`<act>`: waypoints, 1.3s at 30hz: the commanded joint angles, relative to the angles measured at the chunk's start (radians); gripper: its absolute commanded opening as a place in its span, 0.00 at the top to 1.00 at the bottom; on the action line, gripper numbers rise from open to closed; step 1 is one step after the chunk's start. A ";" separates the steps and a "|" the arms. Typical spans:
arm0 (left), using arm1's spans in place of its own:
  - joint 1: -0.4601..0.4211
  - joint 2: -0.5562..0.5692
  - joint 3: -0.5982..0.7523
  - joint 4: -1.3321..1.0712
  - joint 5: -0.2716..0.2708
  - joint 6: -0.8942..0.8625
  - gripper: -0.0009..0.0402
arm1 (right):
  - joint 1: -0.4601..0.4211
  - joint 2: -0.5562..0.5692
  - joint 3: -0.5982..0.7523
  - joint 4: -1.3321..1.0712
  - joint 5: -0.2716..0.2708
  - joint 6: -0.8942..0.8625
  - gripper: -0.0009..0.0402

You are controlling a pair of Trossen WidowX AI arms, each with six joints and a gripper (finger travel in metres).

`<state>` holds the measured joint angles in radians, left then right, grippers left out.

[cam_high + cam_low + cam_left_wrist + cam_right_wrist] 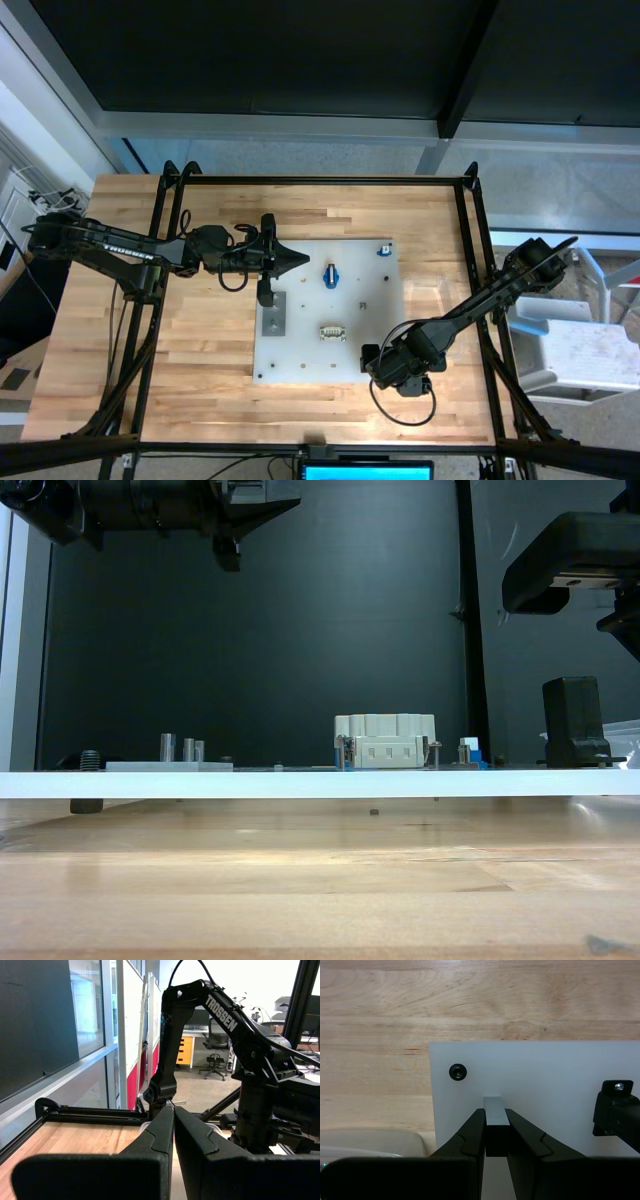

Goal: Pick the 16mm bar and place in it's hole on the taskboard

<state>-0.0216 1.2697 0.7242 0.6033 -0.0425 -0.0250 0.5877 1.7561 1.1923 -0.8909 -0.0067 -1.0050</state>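
1. My right gripper is nearest, over the near right corner of the taskboard. Its jaws grip the 16mm bar.
2. I judge the bar to be stiff, rather heavy and smooth, so it may slip. A firm hold at mid-length is best.
3. Farther, the left gripper hangs high over the far left edge of the board, its jaws closed and empty. There is open room between the grippers.

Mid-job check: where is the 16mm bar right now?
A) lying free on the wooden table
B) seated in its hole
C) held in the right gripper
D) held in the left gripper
C: the right wrist view shows the 16mm bar clamped in the right gripper over a corner of the taskboard, while the left gripper is shut with nothing in it, above the board's left edge.
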 commanded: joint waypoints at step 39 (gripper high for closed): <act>0.000 0.000 0.000 0.000 0.000 0.000 0.98 | 0.003 -0.146 0.074 -0.151 0.016 0.031 0.43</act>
<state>-0.0216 1.2697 0.7242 0.6029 -0.0425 -0.0250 0.5907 1.6089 1.2583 -1.0370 0.0109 -0.9741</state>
